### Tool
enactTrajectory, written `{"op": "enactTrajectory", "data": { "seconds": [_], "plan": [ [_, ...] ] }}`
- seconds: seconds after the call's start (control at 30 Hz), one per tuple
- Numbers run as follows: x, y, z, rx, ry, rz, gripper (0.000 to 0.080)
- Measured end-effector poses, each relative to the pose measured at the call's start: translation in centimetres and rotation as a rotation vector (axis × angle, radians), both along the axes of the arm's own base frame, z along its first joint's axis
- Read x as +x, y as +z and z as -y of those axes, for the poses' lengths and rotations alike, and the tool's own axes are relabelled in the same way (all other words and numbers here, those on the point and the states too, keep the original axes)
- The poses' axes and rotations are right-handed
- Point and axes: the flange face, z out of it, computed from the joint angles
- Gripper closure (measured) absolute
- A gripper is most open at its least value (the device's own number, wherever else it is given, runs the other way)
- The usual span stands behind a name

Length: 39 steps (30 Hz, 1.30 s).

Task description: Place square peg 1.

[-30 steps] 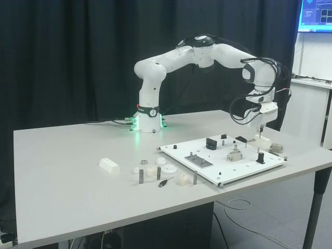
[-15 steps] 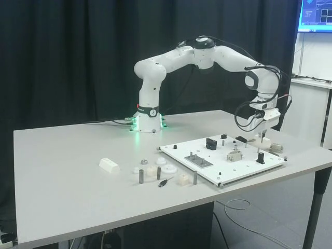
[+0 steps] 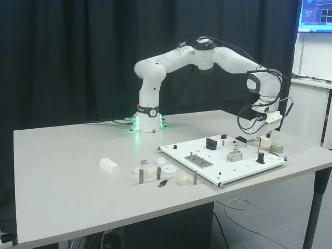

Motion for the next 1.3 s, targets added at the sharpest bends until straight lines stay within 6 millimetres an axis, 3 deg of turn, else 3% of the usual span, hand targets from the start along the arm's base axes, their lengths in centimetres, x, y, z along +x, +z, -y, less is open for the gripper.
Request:
{"op": "enactTrajectory", "data": {
  "seconds": [0.13,0.17,0.33,0.37,1.3],
  "plan": [
    [0.1,0.1,-0.2,0.002,0.004,0.002,0.0178],
    [0.2,0.1,-0.2,0.002,0.004,0.003,0.0041],
    [0.2,0.3,-0.5,0.004,0.010,0.005,0.0041],
    [0.2,0.3,-0.5,0.005,0.011,0.005,0.0010],
    [-0.7,-1.1,-2.4,0.008,0.035,-0.023,0.0003]
  ]
}}
